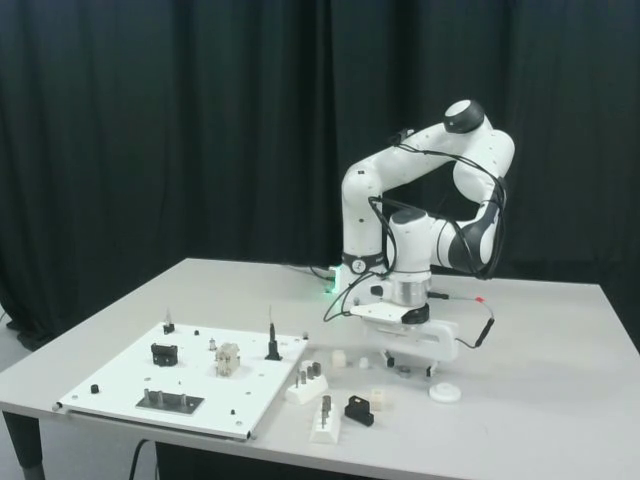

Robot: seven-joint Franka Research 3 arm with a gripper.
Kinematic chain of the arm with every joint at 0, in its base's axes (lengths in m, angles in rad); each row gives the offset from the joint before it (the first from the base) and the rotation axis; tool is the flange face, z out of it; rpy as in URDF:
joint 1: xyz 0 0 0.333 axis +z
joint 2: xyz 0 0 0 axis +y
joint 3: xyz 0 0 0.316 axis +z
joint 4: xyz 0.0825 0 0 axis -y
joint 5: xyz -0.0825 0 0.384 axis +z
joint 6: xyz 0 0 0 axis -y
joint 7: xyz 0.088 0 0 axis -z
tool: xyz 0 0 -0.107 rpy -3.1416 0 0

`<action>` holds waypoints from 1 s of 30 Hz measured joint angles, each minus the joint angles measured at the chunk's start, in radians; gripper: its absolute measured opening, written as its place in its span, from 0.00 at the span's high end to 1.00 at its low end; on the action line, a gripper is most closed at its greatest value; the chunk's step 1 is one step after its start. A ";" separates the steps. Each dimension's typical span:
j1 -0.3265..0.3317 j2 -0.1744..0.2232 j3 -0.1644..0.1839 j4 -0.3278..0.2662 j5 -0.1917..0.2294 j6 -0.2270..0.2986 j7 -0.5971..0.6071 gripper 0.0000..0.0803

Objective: Pick bolt 4.

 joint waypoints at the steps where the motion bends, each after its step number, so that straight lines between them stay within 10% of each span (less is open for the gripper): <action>1: 0.000 0.001 0.000 0.000 0.001 0.000 0.000 0.00; 27: -0.003 0.041 0.018 0.012 0.035 0.007 -0.010 0.00; 30: -0.007 0.044 0.020 0.012 0.039 0.007 -0.010 0.14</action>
